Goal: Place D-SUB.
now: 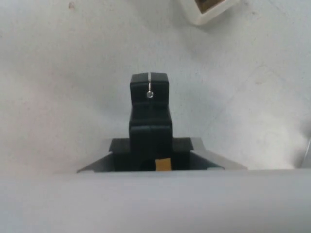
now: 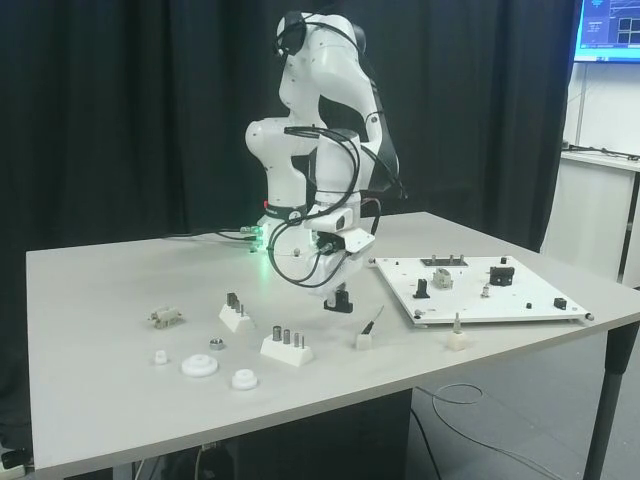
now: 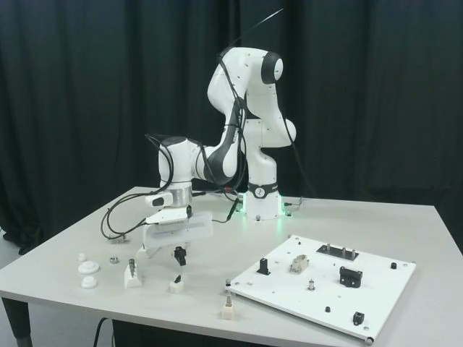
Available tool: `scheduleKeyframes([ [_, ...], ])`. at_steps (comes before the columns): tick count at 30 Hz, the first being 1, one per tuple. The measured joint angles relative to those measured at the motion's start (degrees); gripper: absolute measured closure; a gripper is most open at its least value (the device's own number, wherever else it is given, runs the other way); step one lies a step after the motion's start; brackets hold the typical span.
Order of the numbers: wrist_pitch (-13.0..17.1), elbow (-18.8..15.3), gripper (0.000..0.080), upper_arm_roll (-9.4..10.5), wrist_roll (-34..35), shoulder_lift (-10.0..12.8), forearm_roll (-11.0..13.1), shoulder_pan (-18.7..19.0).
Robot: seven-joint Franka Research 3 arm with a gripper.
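White holder (image 1: pixel 206 10) cut off by wrist view edge; contents unclear.

No text, label or number can be read anywhere.

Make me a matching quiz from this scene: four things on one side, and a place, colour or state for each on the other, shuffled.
Things:
1 fingers
2 board
3 arm's base
4 round parts

Descriptions:
a lit green at its foot
b black, pressed together
c white, near the table's edge, away from the board
d white, carries small black parts

Pairs: 1-b, 2-d, 3-a, 4-c
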Motion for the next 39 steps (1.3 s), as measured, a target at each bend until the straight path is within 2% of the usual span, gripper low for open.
scheduleKeyframes([
  [12,-2.0,0.8,0.0648,-0.24,0.4,-1.2,0.0,0.0],
  [39,-4.6,2.4,0.0648,-0.68,1.8,-1.4,0.0,0.0],
])
